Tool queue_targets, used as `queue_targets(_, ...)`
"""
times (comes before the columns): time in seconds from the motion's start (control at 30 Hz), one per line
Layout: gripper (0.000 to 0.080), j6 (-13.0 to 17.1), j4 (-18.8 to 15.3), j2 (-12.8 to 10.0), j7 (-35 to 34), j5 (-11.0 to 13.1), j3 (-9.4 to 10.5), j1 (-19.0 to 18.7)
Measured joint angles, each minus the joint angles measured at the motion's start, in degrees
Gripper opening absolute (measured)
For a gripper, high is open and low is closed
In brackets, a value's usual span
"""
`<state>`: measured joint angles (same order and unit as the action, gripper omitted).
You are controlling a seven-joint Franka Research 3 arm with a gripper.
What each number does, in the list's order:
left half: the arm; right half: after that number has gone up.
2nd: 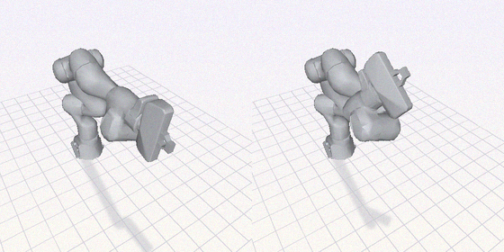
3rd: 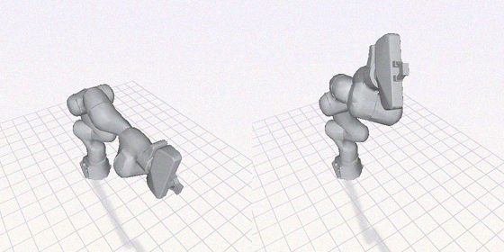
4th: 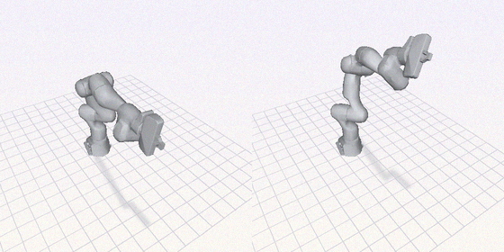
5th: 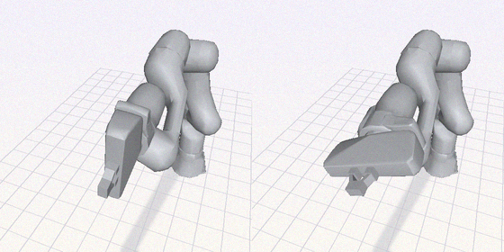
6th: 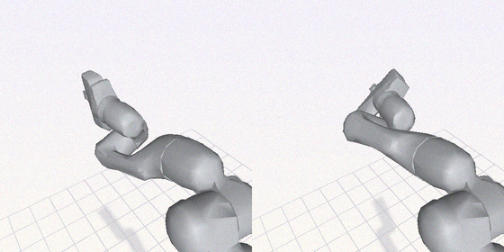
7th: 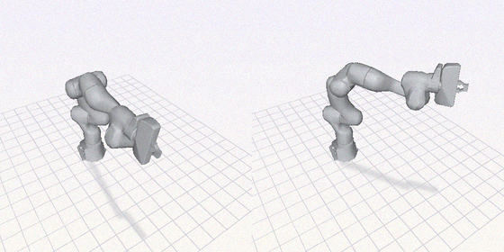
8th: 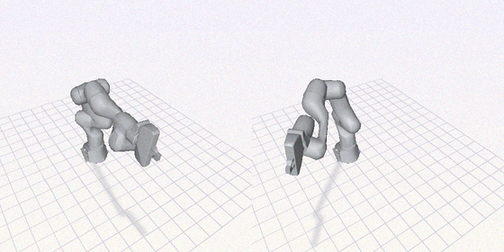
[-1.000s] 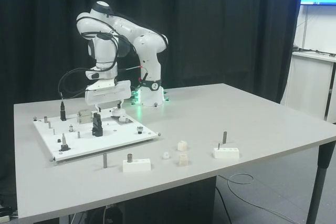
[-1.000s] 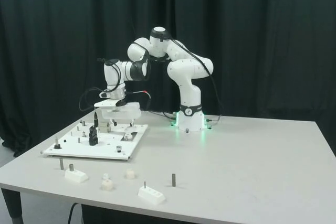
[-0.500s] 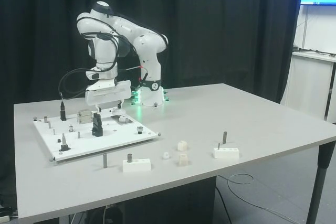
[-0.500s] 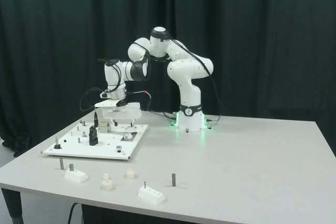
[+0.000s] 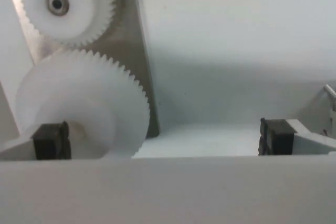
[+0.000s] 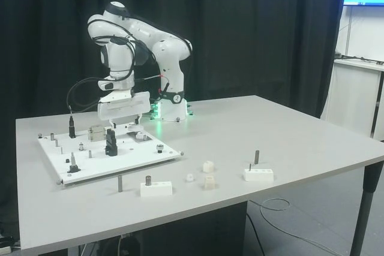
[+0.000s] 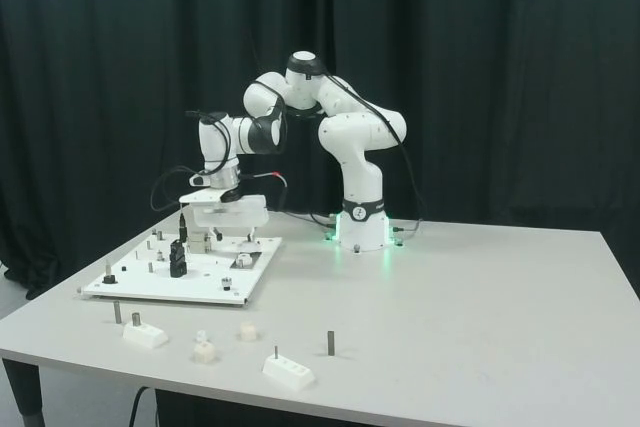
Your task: Insert large gear.
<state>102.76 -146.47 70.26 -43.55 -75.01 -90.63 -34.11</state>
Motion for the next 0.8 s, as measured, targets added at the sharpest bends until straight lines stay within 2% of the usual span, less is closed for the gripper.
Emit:
queue_targets(0.47, 0.0800, 0.9, 0.4, 0.0, -0.9, -0.1, -0.15, 0.1)
queue_targets(0.8, 0.0800, 1.8, 0.4, 0.0, -1.3, -0.6, -1.16, 0.1)
